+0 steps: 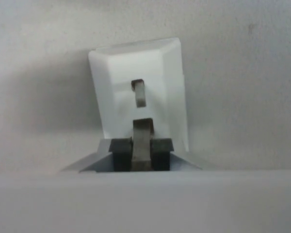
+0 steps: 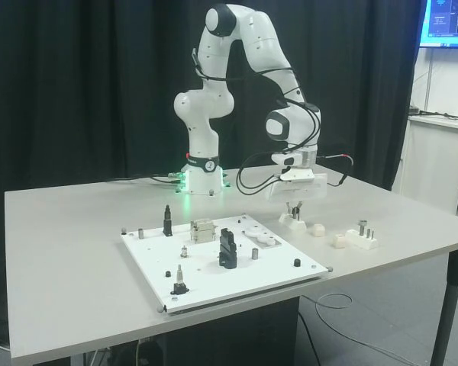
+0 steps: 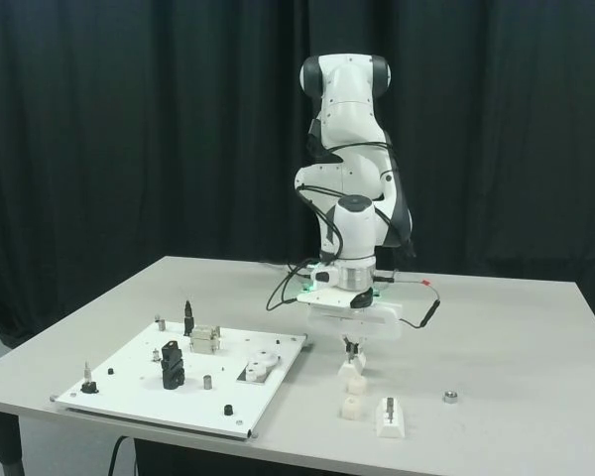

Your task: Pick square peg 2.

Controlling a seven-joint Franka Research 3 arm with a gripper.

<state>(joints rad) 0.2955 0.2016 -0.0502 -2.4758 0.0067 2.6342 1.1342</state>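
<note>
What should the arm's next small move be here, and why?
Probably lift straight up. In the wrist view the gripper looks shut on the peg, which still sits in its white holder on the table.

- Sitting on the counter (image 2: 76,229): board (image 2: 221,263), with small blocks (image 2: 317,229) beside it.
- Hovering right above one holder (image 2: 293,222), between board and blocks: claw (image 2: 294,207).

dull metal peg (image 1: 139,93) (grey) in smooth white plastic holder (image 1: 141,87).
</note>
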